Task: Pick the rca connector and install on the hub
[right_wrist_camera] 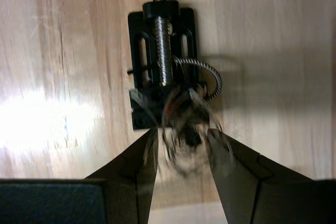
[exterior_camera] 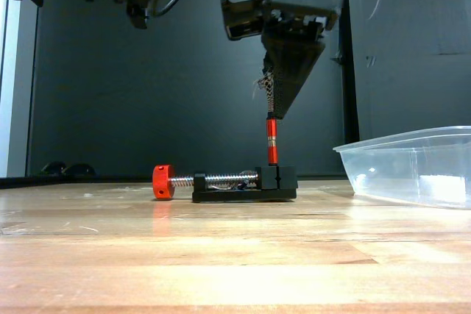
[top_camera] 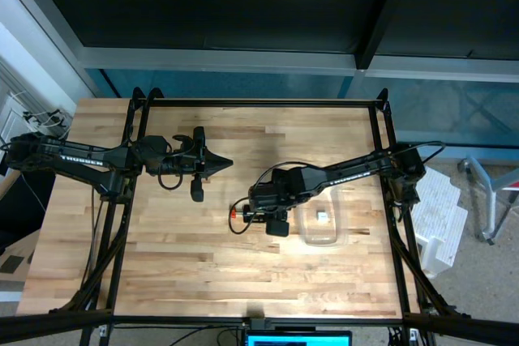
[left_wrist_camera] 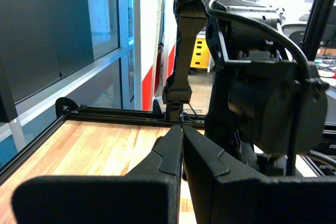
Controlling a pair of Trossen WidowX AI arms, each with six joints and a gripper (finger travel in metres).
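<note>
Insertion step. The right gripper [exterior_camera: 272,117] hung point-down over the middle of the worktop [exterior_camera: 221,255]. Its jaws were pinched on the upper end of the connector [exterior_camera: 272,146], a slim red-and-silver plug held upright so that its axis lined up with the fitting below. The connector's lower end met the top of the raised block at the right end of the hub [exterior_camera: 243,186]; whether it was seated or only touching could not be told. The hub lay flat on the worktop with its red knob [exterior_camera: 163,181] pointing left and its threaded screw running along its length, which left the right-end block open from above for a straight downward push. In the right wrist view the jaws flanked a blurred patch at that end of the hub, where the connector itself could not be made out. A clear tray [exterior_camera: 412,154] stood just right of the hub, apart from it, with a white piece [exterior_camera: 441,185] inside. It played no part in this step. The left gripper [top_camera: 220,164] was parked well to the left and farther back, jaws closed on nothing, out of the working arm's way. Judged stage: insertion in hand, release not yet made; any tilt of the plug would likely jam it.
</note>
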